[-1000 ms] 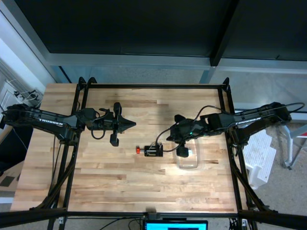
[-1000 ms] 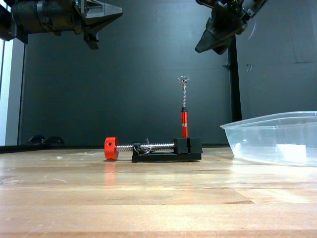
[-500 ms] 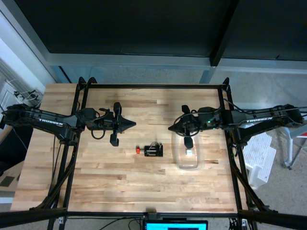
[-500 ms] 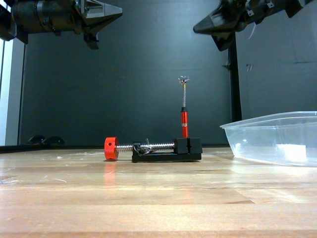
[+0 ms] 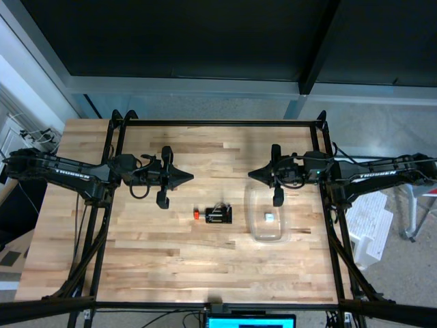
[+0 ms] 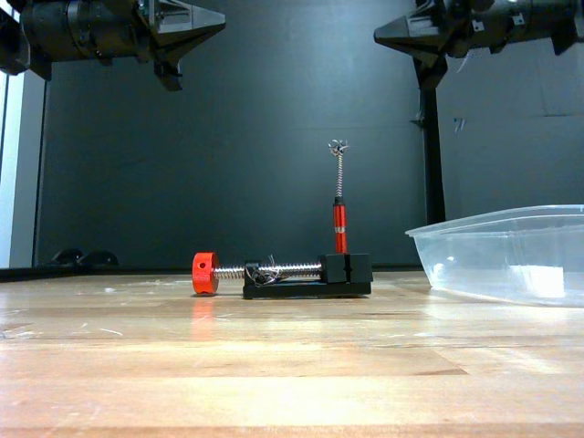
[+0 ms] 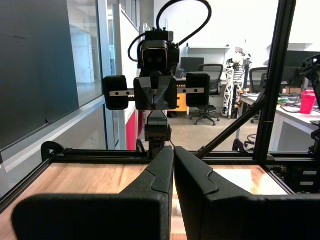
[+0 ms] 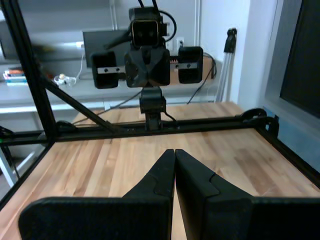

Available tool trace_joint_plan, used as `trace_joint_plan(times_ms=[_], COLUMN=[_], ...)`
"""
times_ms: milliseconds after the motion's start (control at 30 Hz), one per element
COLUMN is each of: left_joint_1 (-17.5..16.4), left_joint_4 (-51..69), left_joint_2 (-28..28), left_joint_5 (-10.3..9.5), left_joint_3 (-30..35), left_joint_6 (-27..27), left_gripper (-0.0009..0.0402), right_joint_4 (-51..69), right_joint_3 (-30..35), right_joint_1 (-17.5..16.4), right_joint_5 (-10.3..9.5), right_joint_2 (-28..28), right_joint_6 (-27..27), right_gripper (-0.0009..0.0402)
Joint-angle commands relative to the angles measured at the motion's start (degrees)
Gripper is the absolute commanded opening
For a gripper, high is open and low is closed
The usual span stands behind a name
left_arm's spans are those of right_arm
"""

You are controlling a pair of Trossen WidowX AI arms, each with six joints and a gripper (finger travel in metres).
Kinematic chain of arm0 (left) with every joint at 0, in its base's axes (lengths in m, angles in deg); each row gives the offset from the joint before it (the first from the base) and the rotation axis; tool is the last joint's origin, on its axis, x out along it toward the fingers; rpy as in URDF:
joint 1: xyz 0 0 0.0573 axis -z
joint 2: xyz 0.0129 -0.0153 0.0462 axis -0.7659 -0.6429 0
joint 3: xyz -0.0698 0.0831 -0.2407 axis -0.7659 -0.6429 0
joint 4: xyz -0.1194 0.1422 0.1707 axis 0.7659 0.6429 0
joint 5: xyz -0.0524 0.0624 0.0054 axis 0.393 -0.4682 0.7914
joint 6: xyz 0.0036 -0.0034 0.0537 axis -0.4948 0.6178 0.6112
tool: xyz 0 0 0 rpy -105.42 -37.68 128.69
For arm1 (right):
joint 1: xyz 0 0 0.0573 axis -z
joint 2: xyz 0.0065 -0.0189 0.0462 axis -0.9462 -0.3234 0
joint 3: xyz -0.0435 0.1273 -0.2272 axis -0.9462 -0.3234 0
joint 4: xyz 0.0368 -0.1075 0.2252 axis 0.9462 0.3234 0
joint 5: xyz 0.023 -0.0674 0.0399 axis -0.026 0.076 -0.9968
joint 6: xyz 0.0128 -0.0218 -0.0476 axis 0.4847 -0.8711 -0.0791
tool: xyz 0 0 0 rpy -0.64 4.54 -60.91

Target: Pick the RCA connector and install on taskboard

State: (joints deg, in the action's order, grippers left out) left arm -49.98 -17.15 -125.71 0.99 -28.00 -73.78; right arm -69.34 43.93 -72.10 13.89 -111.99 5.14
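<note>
High view: The left arm [image 5: 68, 167] and right arm [image 5: 369, 171] reach inward, level above the bench [image 5: 136, 239]. The left jaws and right jaws point at each other, tips well apart. The taskboard [image 5: 217, 215] lies on the bench below the gap between the two tips, on its near side, with its red knob [image 5: 195, 214] towards the left jaws. A clear tray [image 5: 254, 229] sits beneath and nearward of the right jaws. The RCA connector [image 5: 270, 216] lies inside it, loose, well apart from the taskboard.

Low view: Both jaws hang high above the bench with nothing in them. The taskboard [image 6: 306, 274] rests far below them, and a thin spring rod [image 6: 338, 196] stands upright from it. The tray [image 6: 511, 251] sits below the right jaws and to their outer side, with the connector [image 6: 546, 279] a pale shape behind its wall.

Left wrist view: The left jaws are pressed together, nothing between them. The right arm faces them across the bench.

Right wrist view: The right jaws are pressed together and empty. The left arm stands directly ahead of them.
</note>
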Motion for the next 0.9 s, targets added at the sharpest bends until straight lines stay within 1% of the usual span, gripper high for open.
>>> trace_joint_plan(times_ms=[33, 167, 333, 900], left_joint_1=[0.0, 0.0, 0.0, 0.0], left_joint_4=[0.0, 0.0, 0.0, 0.0], left_joint_2=[0.0, 0.0, 0.0, 0.0], left_joint_5=[0.02, 0.02, 0.02, 0.02], left_joint_3=[0.0, 0.0, 0.0, 0.0], left_joint_6=[0.0, 0.0, 0.0, 0.0], left_gripper=[0.0000, 0.0000, 0.0000, 0.0000], right_joint_4=[-3.2, -7.1, -8.0, -7.8], right_joint_3=[-2.2, -5.0, -6.7, -6.8], right_joint_1=[0.0, 0.0, 0.0, 0.0], right_joint_5=[0.26, 0.33, 0.35, 0.37], right_joint_2=[1.5, 3.2, 4.8, 5.5], right_joint_6=[0.0, -0.2, -0.1, -0.2], right_gripper=[0.0000, 0.0000, 0.0000, 0.0000])
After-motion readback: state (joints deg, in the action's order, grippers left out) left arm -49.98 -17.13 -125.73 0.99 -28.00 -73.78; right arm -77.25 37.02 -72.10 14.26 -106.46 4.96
